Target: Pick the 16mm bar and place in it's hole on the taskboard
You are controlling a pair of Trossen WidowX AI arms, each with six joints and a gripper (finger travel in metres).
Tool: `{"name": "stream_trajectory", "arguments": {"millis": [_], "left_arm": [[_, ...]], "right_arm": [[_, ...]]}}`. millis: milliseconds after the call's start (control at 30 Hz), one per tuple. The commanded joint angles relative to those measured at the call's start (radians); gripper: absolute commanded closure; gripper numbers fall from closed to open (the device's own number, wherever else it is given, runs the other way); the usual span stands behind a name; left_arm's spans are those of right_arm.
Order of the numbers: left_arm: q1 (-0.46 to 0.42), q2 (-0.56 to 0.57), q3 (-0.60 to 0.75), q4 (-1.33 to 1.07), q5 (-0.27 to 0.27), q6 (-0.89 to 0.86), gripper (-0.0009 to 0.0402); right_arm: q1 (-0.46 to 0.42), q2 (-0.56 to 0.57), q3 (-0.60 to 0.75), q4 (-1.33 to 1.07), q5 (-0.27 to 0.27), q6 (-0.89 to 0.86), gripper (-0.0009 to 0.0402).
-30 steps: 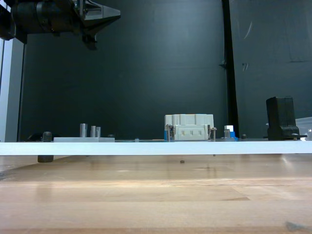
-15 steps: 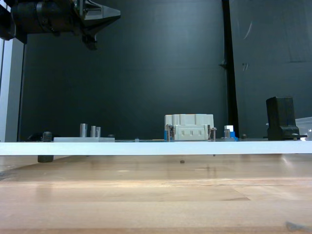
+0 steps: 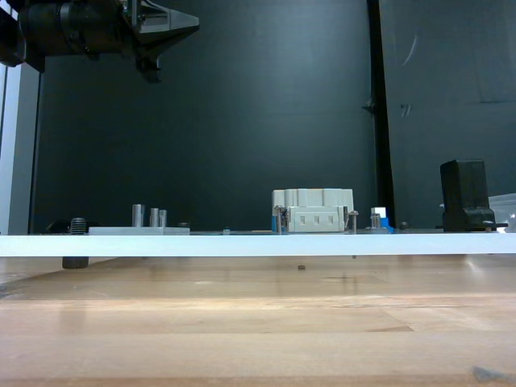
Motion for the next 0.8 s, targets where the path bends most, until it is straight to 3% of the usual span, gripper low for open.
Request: {"name": "stream_trajectory", "arguments": {"millis": [33, 800], "left_arm": [[0.0, 0.0, 0.0, 0.0, 0.0, 0.0, 0.0393], [0.0, 0.0, 0.0, 0.0, 0.0, 0.0, 0.0393]], "right_arm": [[0.0, 0.0, 0.0, 0.001, 0.0, 0.0, 0.0393], [0.0, -0.002, 0.056, -0.019, -0.038, -0.025, 0.0393]]}}
